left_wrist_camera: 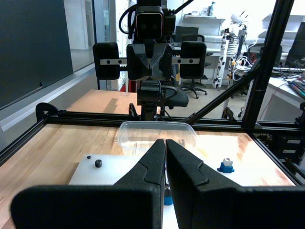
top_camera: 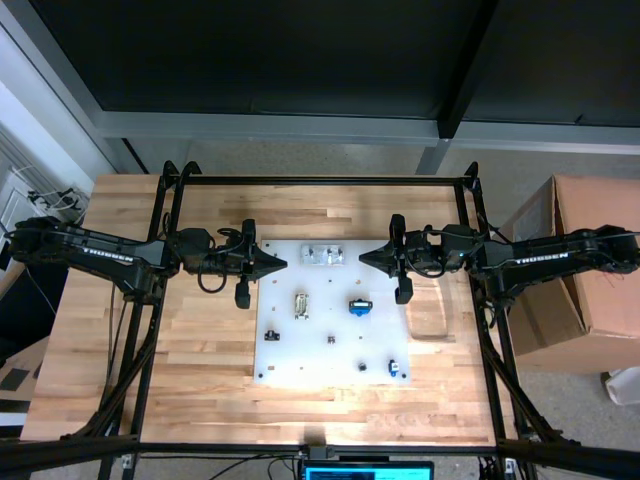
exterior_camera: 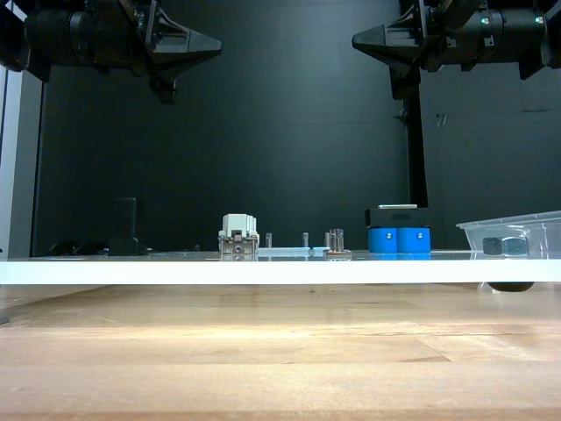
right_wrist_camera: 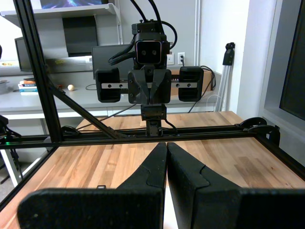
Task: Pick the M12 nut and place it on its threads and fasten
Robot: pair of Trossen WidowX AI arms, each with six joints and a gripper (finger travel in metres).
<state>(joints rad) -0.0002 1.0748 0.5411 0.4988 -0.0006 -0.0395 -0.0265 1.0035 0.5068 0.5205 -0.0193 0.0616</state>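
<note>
The silver M12 nut [exterior_camera: 505, 247] sits low on its stud [top_camera: 362, 367] near the white board's [top_camera: 290, 350] near right edge, with no ribs showing beneath it. In the low view it stands in front of the clear tray [exterior_camera: 526, 224]. The high view shows nothing inside that tray [top_camera: 440, 338]. My left gripper [top_camera: 284, 265] hangs high over the board's far left edge, shut and holding nothing. My right gripper [top_camera: 361, 257] hangs high over the far middle, also shut and holding nothing. The two tips point at each other, apart.
On the board are a white connector [top_camera: 301, 304], a blue block [top_camera: 360, 307], a small blue part [top_camera: 397, 369] and a silver fixture [top_camera: 324, 256]. A black frame [top_camera: 320, 181] rings the table. A cardboard box [top_camera: 590, 270] stands beyond the right edge.
</note>
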